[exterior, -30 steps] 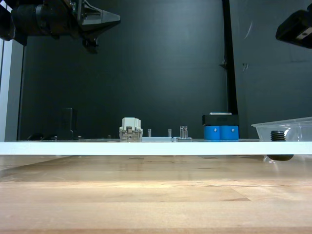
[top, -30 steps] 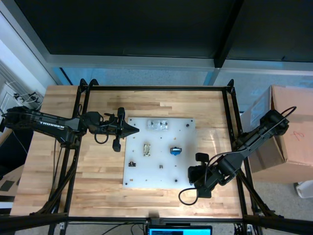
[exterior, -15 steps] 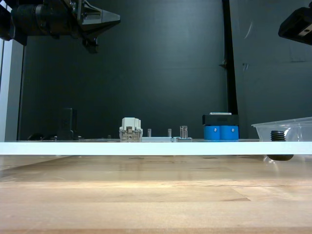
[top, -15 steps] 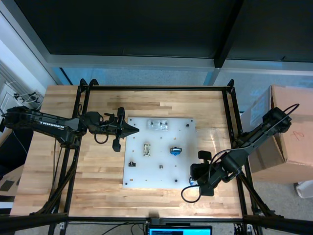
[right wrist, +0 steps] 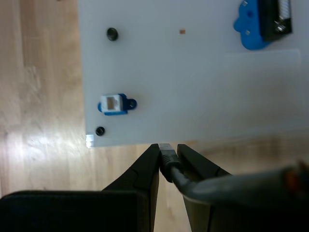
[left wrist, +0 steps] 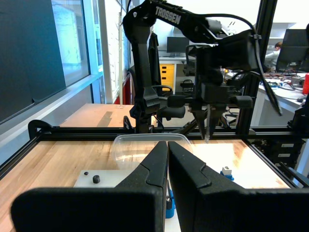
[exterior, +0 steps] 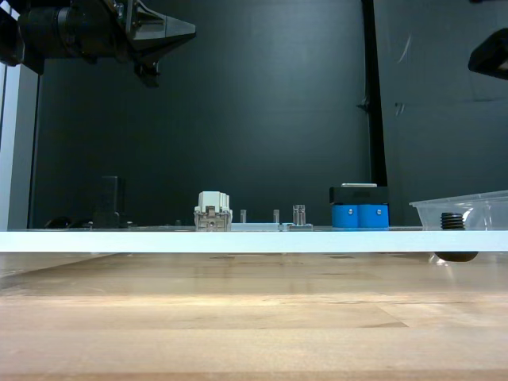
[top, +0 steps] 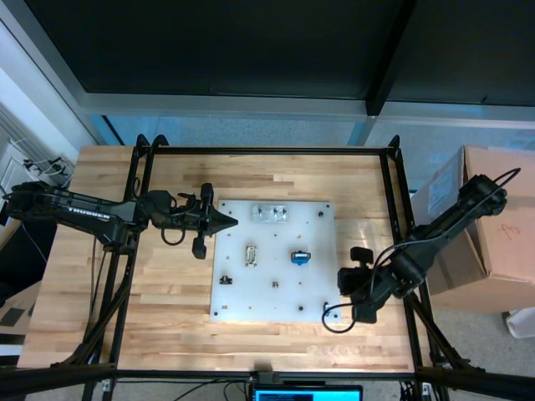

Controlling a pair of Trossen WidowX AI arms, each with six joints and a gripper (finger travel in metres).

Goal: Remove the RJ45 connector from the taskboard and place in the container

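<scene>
Right gripper (right wrist: 167, 146) pinches the RJ45 connector (right wrist: 166, 153) narrowly between its fingers, cable (right wrist: 227, 186) trailing. Connector is clear of the blue jack (right wrist: 114, 104), over the wood table (right wrist: 43, 145) just off the taskboard (right wrist: 203, 82) edge. Container (exterior: 473, 208) sits at the low view's right. Left gripper (top: 229, 222) is closed, empty, high over the board's left edge.

White taskboard (top: 272, 288) lying on pale, plank-striped wood table (top: 167, 317).
Black left gripper (top: 229, 222) is hovering at its left edge; black right gripper (right wrist: 167, 148) is pinching the dark grey RJ45 connector (right wrist: 167, 157) near a blue-and-white jack (right wrist: 113, 105).
</scene>
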